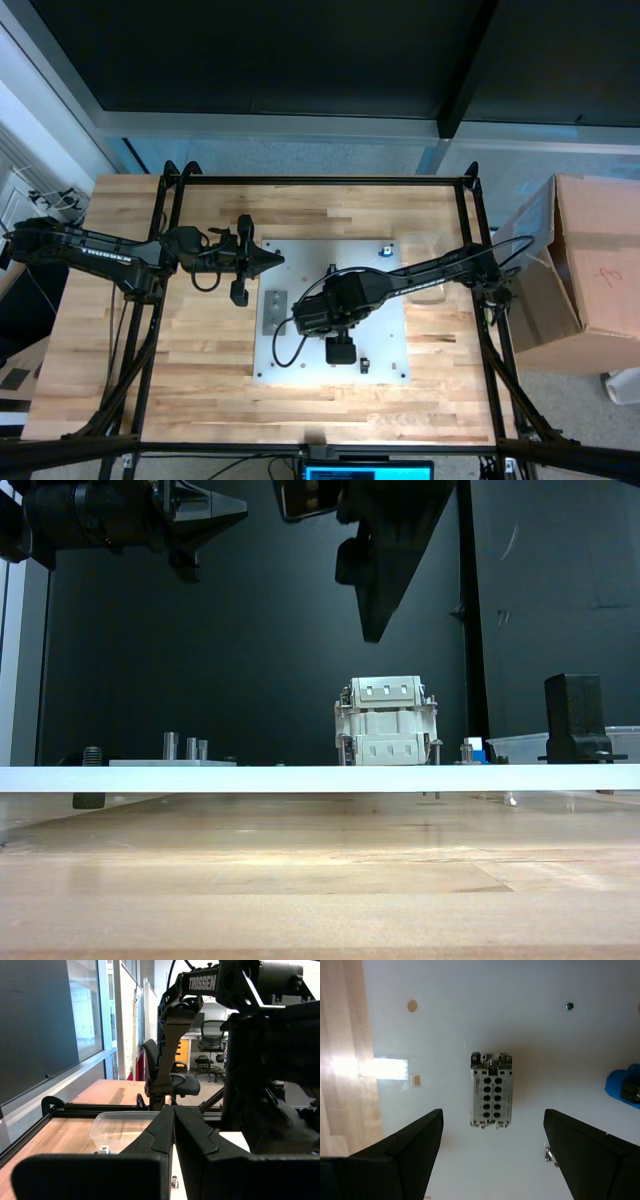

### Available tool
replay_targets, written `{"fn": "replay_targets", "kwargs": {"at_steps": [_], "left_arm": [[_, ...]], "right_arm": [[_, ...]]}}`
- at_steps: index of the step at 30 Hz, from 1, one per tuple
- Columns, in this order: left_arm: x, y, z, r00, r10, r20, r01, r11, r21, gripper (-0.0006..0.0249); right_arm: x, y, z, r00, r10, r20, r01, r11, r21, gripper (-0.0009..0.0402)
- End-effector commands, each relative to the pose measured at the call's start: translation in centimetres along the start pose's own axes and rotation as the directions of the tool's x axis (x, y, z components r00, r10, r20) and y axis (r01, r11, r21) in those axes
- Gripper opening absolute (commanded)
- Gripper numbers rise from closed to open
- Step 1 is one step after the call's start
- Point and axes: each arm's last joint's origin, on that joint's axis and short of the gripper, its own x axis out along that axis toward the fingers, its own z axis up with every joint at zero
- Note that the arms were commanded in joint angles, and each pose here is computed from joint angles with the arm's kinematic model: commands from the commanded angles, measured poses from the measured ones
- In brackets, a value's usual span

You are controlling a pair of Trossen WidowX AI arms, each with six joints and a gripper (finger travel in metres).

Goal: Remove the HAN10E connector from the taskboard and place in the container

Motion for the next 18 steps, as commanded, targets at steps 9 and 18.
{"fn": "replay_targets", "kwargs": {"at_steps": [9, 18], "left_arm": [[0.0, 0.0, 0.0, 1.0, 0.0, 0.001, 0.0, 1.0, 0.0, 0.0], [0.0, 0.0, 0.0, 1.0, 0.0, 0.0, 0.0, 1.0, 0.0, 0.0]], "right_arm": [[3.0, 0.2, -0.2, 1.0, 0.003, 0.011, -0.003, 1.0, -0.025, 0.0295], [4.9, 0.2, -0.6, 1.0, 0.003, 0.012, -0.003, 1.0, -0.025, 0.0295]]}}
